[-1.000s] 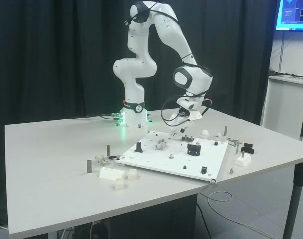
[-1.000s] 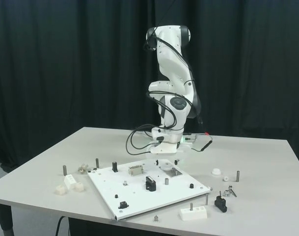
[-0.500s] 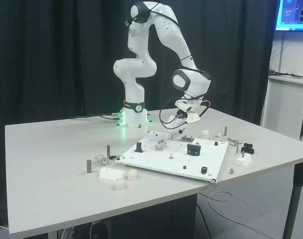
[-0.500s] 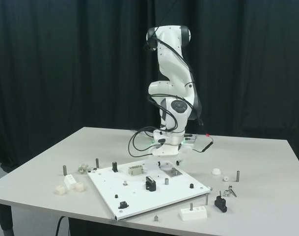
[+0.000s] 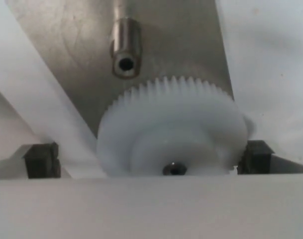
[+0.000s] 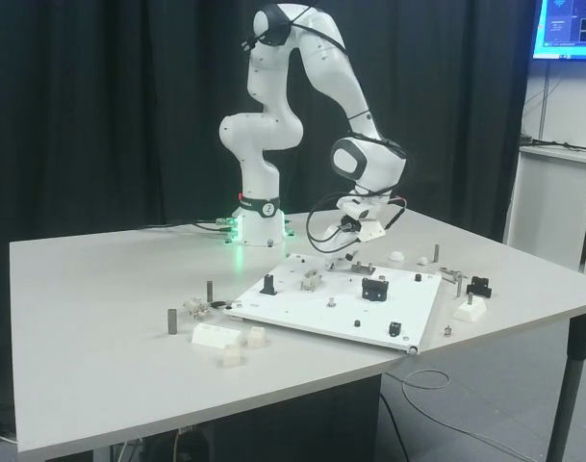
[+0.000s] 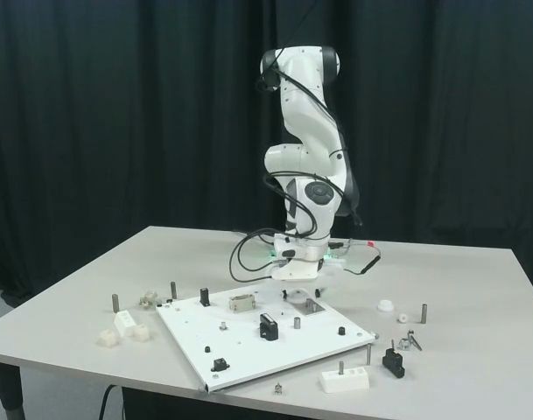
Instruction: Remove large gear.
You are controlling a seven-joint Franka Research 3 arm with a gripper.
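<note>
tool [image 5: 149,160] low over white board [image 6: 302,308] far edge, black fingers [image 5: 255,158] clamped on large gear [image 5: 172,133] from both sides; gear above grey recess, just beside metal peg [image 5: 125,47]

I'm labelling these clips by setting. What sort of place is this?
Most likely a robotics lab or test cell. A white robot arm is bolted on a grey table, black curtains close off the background, and a white assembly board carries small fixtures, with a large gear under the wrist camera.
</note>
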